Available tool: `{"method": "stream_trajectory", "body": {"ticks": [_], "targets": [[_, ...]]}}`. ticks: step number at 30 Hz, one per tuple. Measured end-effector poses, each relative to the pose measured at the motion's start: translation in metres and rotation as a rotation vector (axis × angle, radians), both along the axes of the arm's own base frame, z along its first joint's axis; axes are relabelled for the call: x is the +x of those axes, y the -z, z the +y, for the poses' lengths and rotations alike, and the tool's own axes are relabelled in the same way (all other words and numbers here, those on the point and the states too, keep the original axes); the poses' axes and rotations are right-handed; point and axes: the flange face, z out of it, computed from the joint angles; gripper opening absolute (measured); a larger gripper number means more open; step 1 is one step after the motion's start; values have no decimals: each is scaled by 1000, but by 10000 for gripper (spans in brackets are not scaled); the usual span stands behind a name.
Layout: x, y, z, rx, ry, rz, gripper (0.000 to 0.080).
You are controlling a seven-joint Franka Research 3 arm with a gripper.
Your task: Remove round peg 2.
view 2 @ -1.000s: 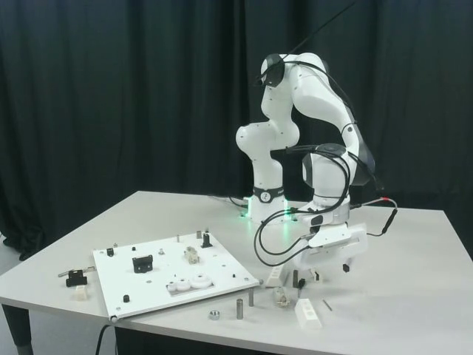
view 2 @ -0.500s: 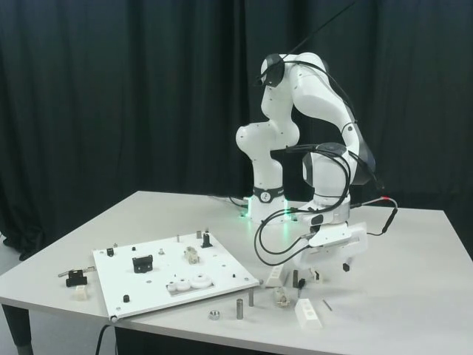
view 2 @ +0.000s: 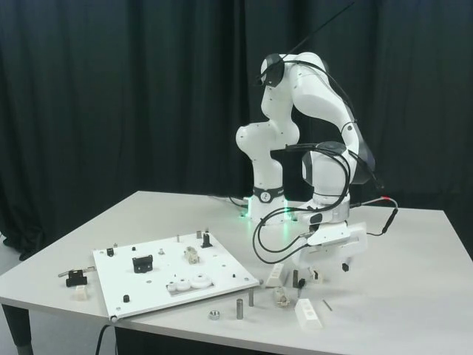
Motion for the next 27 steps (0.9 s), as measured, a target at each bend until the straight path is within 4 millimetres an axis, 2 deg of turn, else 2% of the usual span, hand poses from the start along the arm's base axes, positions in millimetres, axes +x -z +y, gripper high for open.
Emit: {"method": "stream_trajectory", "body": {"ticks": [27], "targets": [[4, -3, -4, -21, -11, -15, 800]]}}
